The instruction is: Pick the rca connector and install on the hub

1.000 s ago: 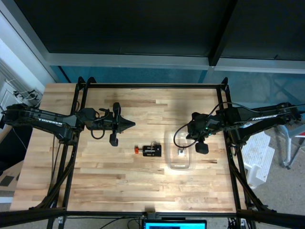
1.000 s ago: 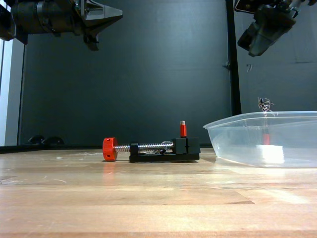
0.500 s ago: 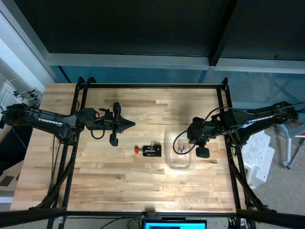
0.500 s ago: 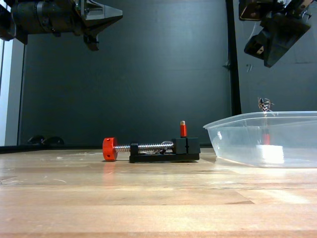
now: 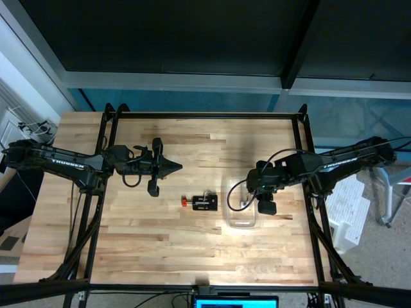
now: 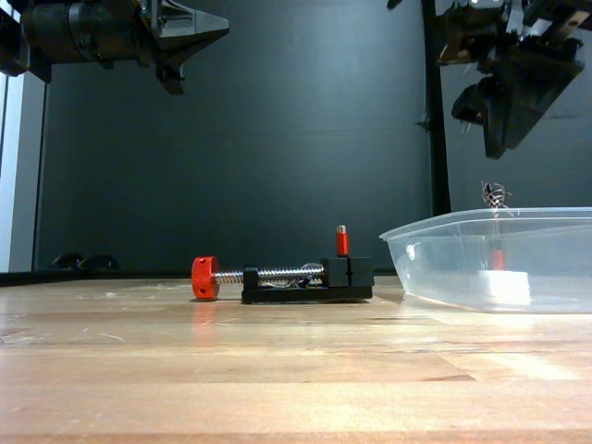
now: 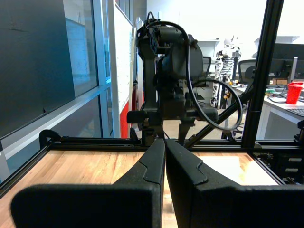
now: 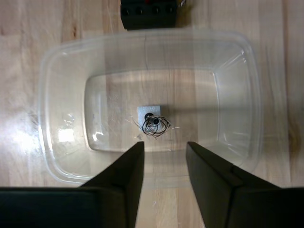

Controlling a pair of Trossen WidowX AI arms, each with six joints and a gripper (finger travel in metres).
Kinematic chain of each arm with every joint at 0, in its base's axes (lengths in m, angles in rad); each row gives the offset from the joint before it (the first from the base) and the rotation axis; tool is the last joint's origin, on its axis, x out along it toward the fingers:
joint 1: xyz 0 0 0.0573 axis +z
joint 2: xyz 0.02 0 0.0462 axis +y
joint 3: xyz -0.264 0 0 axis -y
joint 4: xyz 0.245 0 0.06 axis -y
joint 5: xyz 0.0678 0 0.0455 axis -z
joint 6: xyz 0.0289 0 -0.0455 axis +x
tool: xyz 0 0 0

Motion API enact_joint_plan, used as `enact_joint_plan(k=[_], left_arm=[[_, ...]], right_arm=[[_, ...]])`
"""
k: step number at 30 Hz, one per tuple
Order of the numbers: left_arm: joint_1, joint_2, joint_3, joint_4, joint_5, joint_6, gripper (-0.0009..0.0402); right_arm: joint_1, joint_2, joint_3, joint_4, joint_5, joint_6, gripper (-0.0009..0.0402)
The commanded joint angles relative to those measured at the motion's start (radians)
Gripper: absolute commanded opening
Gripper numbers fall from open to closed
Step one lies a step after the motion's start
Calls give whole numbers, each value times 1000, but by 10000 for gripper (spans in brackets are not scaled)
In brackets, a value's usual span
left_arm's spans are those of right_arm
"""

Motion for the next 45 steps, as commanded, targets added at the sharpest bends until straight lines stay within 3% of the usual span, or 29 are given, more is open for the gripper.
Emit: enact_joint_plan(k=[1, 8, 26, 45], left_arm=[[0, 0, 0, 1, 0, 0, 0], [0, 0, 0, 0, 0, 0, 0], [0, 0, 0, 0, 0, 0, 0], [0, 0, 0, 0, 0, 0, 0]], right_arm=[[2, 36, 0, 1, -2, 3, 160], [7, 103, 0, 5, -2, 8, 195], [32, 249, 0, 74, -3, 23, 194], [36, 281, -1, 132, -3, 26, 133]])
